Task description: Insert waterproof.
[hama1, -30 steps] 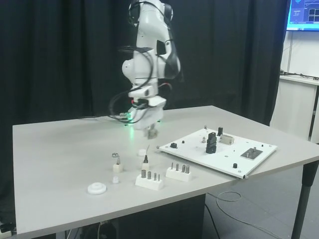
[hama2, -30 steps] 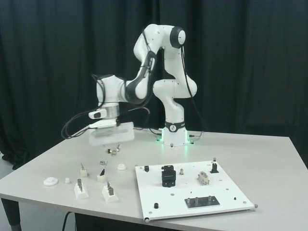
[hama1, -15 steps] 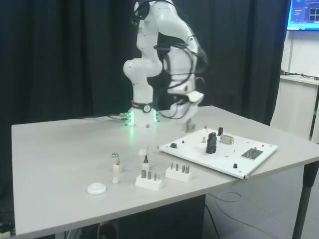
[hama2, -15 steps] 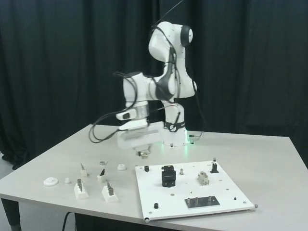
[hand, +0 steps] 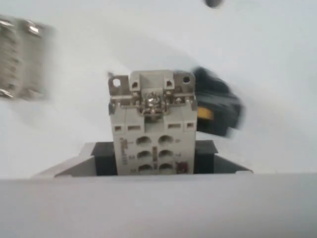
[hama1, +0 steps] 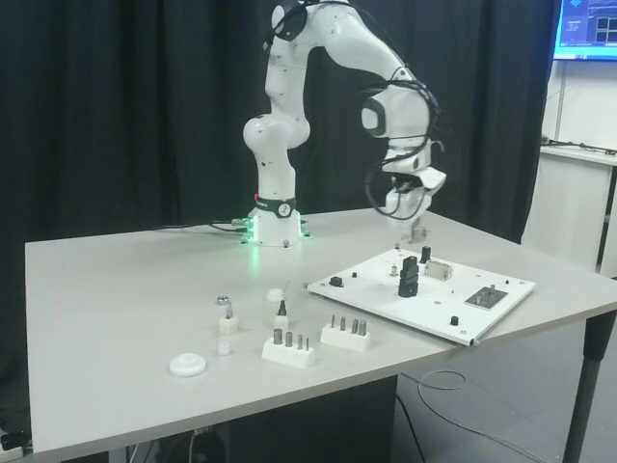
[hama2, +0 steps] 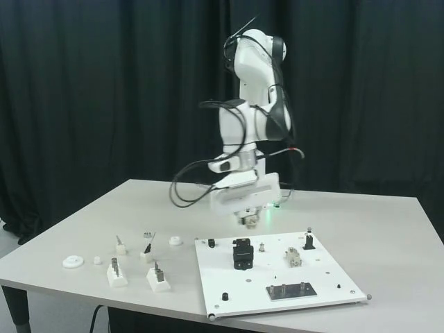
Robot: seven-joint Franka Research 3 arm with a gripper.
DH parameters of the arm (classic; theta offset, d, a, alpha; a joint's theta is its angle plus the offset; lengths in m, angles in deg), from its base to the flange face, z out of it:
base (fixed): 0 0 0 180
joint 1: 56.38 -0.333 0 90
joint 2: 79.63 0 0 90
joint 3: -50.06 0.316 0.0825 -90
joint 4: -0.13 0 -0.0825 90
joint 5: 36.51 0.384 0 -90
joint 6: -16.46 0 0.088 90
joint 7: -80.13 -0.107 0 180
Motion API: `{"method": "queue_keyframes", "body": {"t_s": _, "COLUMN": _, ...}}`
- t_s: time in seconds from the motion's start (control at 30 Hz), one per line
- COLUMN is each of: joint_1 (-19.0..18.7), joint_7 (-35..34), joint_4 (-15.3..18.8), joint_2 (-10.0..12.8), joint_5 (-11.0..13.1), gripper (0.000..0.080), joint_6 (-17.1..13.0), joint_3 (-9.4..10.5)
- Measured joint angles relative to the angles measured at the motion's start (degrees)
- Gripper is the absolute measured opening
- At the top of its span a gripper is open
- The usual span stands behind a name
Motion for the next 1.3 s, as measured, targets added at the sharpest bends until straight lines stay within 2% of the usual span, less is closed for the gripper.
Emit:
{"method": "queue_keyframes", "body": {"t_s": 0.33, "joint_1": -6.49, "joint_7": -10.81, "joint_4": -0.77, "joint_2": 1.62, "joint_5": -3.18, "gripper": 0.0313, "joint_6": 0.0, "joint_3": 0.07}}
{"method": "queue_keyframes", "body": {"t_s": 0.5, "joint_1": -8.81, "joint_7": -13.36, "joint_4": -1.83, "joint_2": 3.89, "joint_5": -3.77, "gripper": 0.0313, "joint_6": 0.03, "joint_3": 0.13}}
{"method": "queue_keyframes", "body": {"t_s": 0.73, "joint_1": -11.17, "joint_7": -16.2, "joint_4": -4.73, "joint_2": 8.24, "joint_5": -4.29, "gripper": 0.0313, "joint_6": 1.4, "joint_3": 0.16}}
{"method": "queue_keyframes", "body": {"t_s": 1.03, "joint_1": -12.38, "joint_7": -20.25, "joint_4": -10.92, "joint_2": 13.73, "joint_5": -5.42, "gripper": 0.0313, "joint_6": 7.78, "joint_3": 0.56}}
{"method": "queue_keyframes", "body": {"t_s": 1.3, "joint_1": -12.43, "joint_7": -24.6, "joint_4": -16.24, "joint_2": 16.96, "joint_5": -7.35, "gripper": 0.0313, "joint_6": 14.23, "joint_3": 1.45}}
